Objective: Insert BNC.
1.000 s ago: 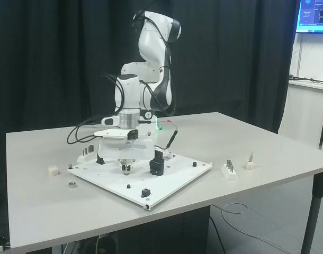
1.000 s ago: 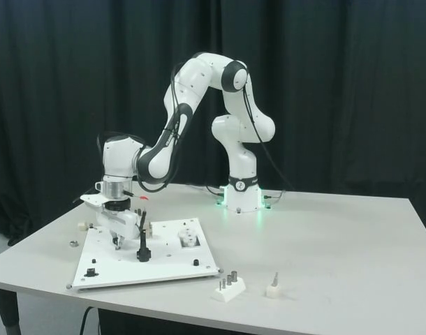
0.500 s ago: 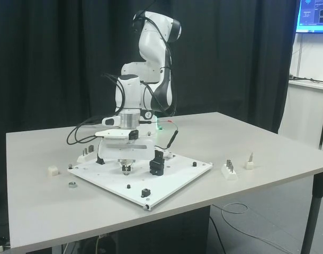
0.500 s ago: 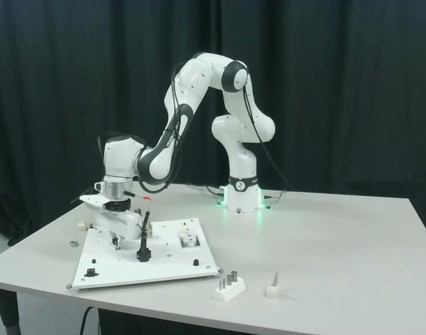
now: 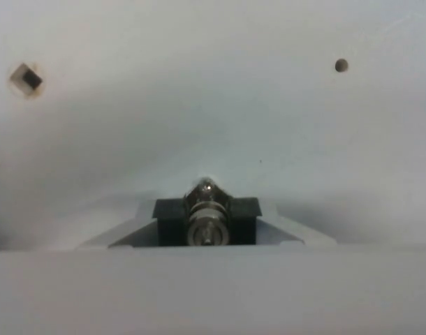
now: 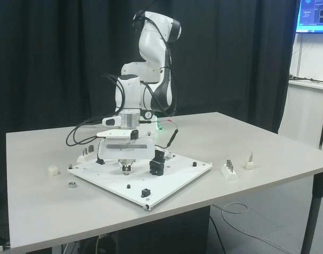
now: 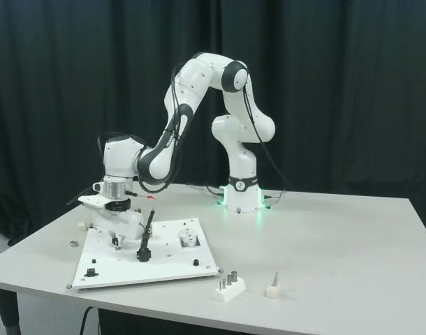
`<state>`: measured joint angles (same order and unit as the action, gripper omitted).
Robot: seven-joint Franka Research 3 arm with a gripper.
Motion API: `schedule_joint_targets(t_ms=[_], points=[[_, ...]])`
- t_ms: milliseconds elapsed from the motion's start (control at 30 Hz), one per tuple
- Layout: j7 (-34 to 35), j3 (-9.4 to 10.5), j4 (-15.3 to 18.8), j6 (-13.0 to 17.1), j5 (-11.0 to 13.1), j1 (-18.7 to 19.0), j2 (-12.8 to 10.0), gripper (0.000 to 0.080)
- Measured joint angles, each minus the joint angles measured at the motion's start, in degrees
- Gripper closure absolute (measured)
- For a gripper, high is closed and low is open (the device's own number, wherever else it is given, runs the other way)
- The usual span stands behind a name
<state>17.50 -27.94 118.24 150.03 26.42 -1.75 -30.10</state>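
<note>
Seems to be the seating step of the insertion, judging by the pose: gripper low over the white board on the grey table, pointing straight down, with the BNC connector held upright and its tip at or just above the board surface. Cannot tell from either room view whether the tip actually touches. Closed on the connector body, black pads pressing it from both sides, with no gap showing between pad and metal in the wrist view; parted only by the width of the connector and holding nothing else. No mating socket to be seen, presumably hidden right under the connector. Only a small square recess and a small round hole visible elsewhere on the board, both well apart from the connector. Near the gripper, a black upright fixture, close beside it but not touching. Next, probably: keep the connector vertical, press straight down onto the socket, then twist to lock the bayonet before letting go. Main risk likely a slight tilt or offset, jamming the connector on the socket rim.
</note>
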Motion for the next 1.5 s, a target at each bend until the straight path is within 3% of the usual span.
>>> schedule_joint_targets(t_ms=[1500], points=[[-8.71,-0.15,-0.53,-1.1,-0.03,-0.02,-0.23,0.0681]])
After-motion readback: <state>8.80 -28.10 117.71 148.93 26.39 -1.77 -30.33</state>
